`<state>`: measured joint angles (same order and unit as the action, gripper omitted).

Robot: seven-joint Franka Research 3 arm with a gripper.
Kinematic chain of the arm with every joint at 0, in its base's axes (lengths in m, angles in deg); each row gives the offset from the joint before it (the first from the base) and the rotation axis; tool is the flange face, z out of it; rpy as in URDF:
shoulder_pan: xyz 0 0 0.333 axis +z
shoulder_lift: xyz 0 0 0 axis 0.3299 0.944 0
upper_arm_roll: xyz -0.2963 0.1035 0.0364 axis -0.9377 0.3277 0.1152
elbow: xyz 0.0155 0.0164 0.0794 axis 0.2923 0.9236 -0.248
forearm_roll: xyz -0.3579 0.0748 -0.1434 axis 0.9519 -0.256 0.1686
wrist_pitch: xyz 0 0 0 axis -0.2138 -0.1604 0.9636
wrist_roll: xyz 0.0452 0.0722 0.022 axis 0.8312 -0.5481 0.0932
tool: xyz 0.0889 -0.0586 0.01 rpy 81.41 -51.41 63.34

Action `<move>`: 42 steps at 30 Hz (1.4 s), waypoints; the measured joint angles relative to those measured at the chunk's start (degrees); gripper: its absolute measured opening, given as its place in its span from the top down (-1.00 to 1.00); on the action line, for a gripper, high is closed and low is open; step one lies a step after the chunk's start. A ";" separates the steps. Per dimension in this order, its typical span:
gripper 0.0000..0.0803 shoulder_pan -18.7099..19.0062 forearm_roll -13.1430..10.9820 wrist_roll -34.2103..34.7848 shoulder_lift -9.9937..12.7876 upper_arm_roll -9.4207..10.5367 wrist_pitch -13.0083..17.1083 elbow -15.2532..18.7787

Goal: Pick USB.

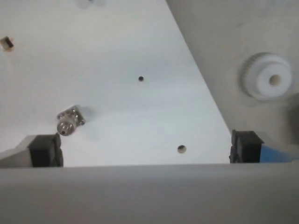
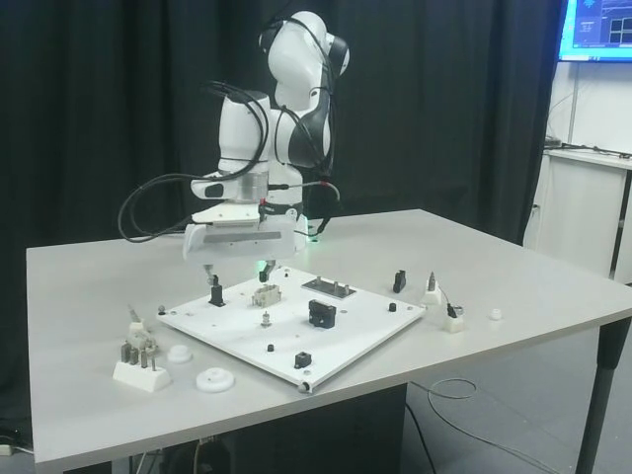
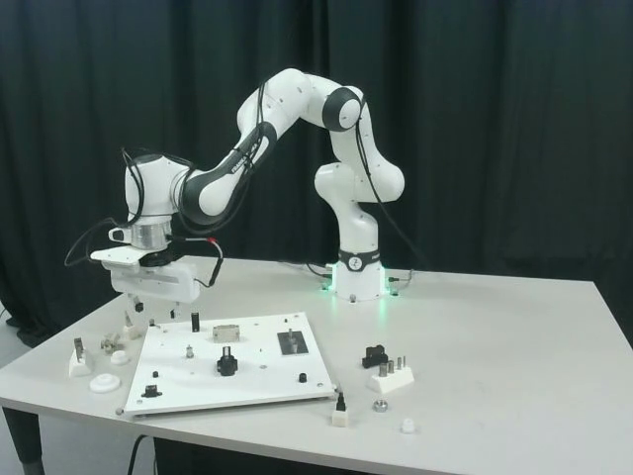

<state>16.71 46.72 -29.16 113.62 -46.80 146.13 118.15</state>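
Grey surface [image 2: 513, 267] carries a white board [image 2: 355, 336]. In the first room view the white arm [image 2: 242, 128] holds its jaws wide open and empty over the board's 10 o'clock edge. What looks like the USB plug [image 2: 453, 316] sits off the board at 3 o'clock, well apart.

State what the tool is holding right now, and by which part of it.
Nothing is held. The tool is open above the white board, with only bare board between its fingertips; a small metal connector lies on the board near one fingertip.
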 joint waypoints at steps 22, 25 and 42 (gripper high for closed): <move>-0.99 -0.25 0.50 -1.65 0.11 -1.50 -2.17 -2.52; -0.99 -0.25 0.50 -1.65 0.11 -1.70 -2.19 -2.57; -0.99 -0.25 0.54 -3.84 0.11 -2.08 -3.68 -3.14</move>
<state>16.46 47.26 -33.00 113.73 -48.88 142.45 115.01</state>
